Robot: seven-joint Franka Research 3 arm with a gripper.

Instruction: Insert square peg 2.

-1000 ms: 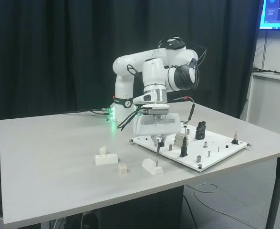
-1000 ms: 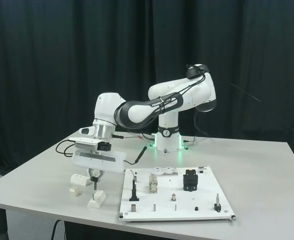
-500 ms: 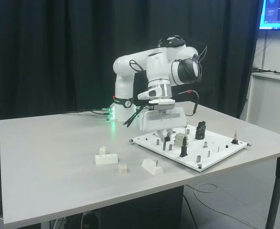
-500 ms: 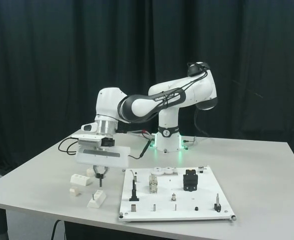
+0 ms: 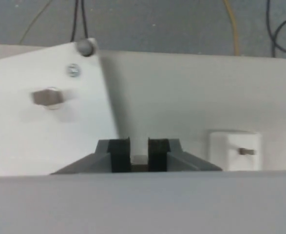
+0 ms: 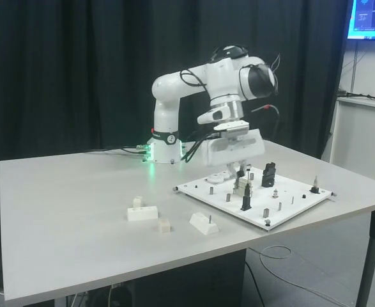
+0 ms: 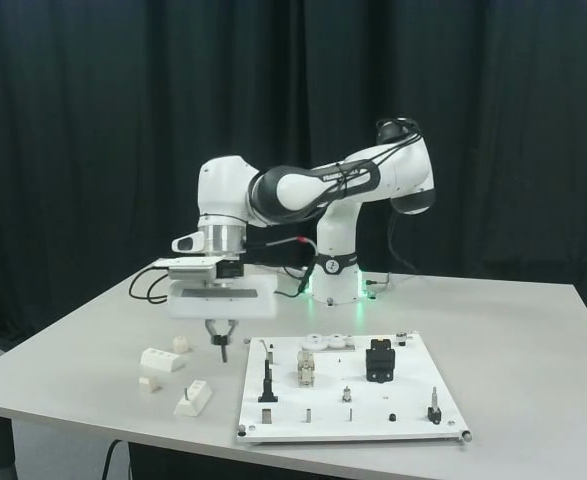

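The pincer [image 5: 139, 157], clamped on the peg [image 5: 139, 162], hangs above the board's [image 5: 45, 131] edge; pickup looks done, insertion remains.

We saw the gripper [image 5: 139, 155] with its two black fingertips [image 5: 119, 155] closed on a small grey square peg [image 5: 139, 162] held between them. Below lay the flat white assembly board [image 5: 45, 131], carrying a grey hexagonal bolt head [image 5: 47, 97], a small screw [image 5: 73, 70] and a round grey corner foot [image 5: 85, 46]. A white block with a short metal pin [image 5: 234, 151] rested on the grey table [image 5: 191, 97] beside the board. Black cables [image 5: 279, 27] ran beyond.
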